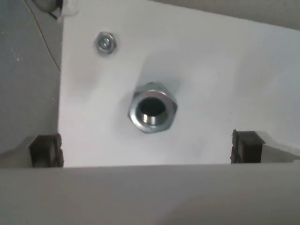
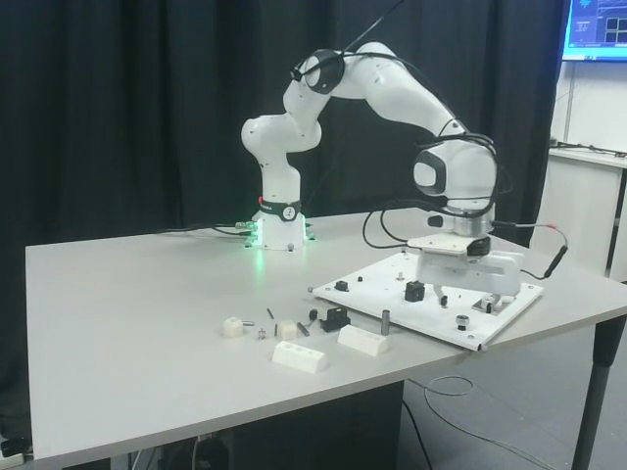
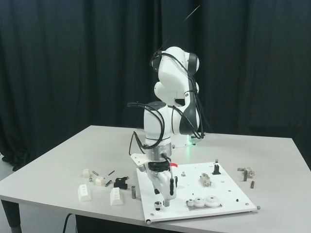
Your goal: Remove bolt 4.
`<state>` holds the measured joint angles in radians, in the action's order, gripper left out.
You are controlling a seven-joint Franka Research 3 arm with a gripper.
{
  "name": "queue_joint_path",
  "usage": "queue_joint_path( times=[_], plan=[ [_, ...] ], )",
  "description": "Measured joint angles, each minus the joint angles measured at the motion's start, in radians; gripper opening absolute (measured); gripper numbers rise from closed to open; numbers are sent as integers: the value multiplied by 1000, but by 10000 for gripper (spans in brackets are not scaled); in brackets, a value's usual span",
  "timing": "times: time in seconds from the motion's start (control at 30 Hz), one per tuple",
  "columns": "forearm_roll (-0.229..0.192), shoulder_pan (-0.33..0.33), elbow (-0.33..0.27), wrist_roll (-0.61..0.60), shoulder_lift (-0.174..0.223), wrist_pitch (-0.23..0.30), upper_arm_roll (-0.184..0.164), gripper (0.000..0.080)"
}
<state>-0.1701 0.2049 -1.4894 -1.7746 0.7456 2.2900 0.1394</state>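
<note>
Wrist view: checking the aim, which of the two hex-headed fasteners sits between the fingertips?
The large hollow hex bolt on the white board, centred between the open fingers. The small bolt lies off near the board's edge.

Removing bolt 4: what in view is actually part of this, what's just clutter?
In play:
- large hex bolt, standing on the board between the open fingers
- gripper, hovering above it
- white board that holds the bolt

Lying about:
- small hex nut on the same board
- white blocks on the grey table
- white gears on the board
</note>
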Motion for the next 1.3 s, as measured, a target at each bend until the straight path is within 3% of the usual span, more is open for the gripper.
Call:
queue_joint_path(
  times=[0.6,1.3],
  plan=[
    [0,1,78,-92,71,-6,11,800],
    [3,6,83,-89,80,-28,22,800]
  ],
)
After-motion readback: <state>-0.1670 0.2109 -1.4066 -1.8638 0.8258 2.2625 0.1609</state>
